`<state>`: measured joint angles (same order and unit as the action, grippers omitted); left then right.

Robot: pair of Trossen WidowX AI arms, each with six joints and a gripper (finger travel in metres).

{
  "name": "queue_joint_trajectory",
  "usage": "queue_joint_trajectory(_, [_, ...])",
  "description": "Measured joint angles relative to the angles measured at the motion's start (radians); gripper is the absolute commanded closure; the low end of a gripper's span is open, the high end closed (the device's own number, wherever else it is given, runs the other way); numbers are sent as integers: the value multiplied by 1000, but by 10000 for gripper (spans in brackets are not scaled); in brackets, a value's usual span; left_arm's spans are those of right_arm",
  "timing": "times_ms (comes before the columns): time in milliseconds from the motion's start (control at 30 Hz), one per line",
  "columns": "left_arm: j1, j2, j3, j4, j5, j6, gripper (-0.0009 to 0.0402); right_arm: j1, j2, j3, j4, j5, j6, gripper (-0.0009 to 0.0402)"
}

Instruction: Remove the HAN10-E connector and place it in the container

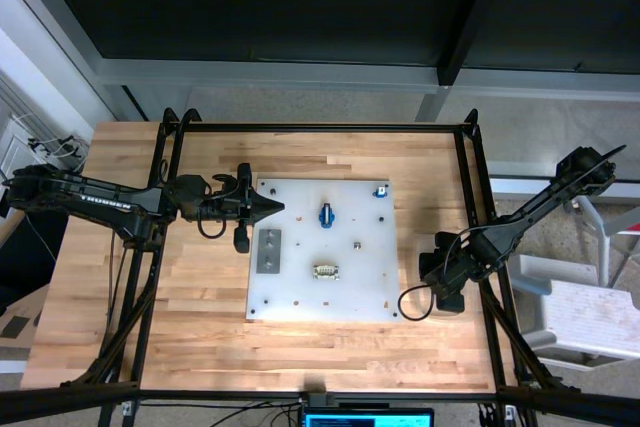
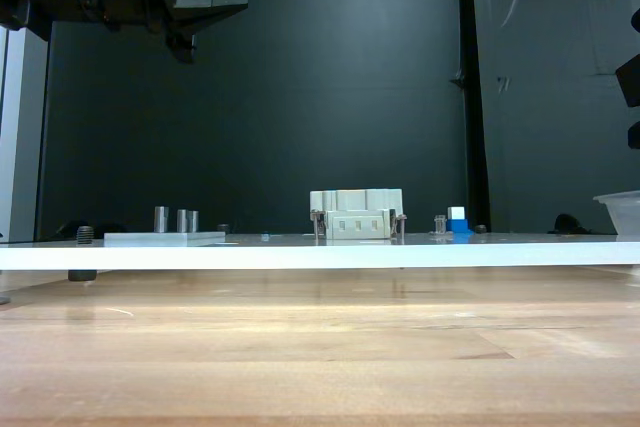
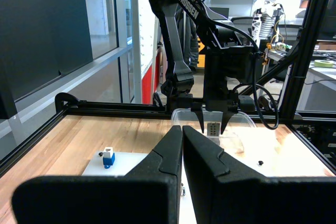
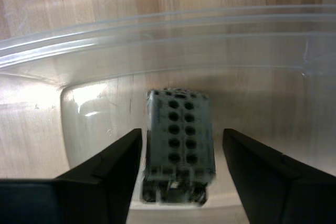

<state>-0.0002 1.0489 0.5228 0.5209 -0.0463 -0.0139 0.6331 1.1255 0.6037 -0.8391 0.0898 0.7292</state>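
Table [image 1: 330, 347] wood; L gripper [image 1: 275, 207] pressed together over board [image 1: 300, 297]; R gripper [image 4: 181, 132] spread astride connector [image 4: 181, 111] in container [image 4: 157, 51].

The white word TROSSEN runs along the left arm [image 1: 100, 197] in the high view. The same brand name, in white letters, stands on the right arm [image 3: 190, 8] in the left wrist view.

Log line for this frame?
right gripper: open over container | connector: in container | left gripper: shut, over board edge
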Motion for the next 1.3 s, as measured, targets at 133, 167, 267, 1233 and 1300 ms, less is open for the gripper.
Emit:
queue_joint_trajectory(133, [0,0,0,0,0,0,393,0,0,0,0,7,0,117])
queue_joint_trajectory(167, [0,0,0,0,0,0,393,0,0,0,0,13,0,111])
queue_joint_trajectory(267, [0,0,0,0,0,0,393,0,0,1,-1,16,0,99])
queue_joint_trajectory(1233, [0,0,0,0,0,0,393,1,-13,258,-295,15,-5,93])
queue_joint_trajectory(1300, [0,0,0,0,0,0,393,1,-13,271,-306,15,-5,93])
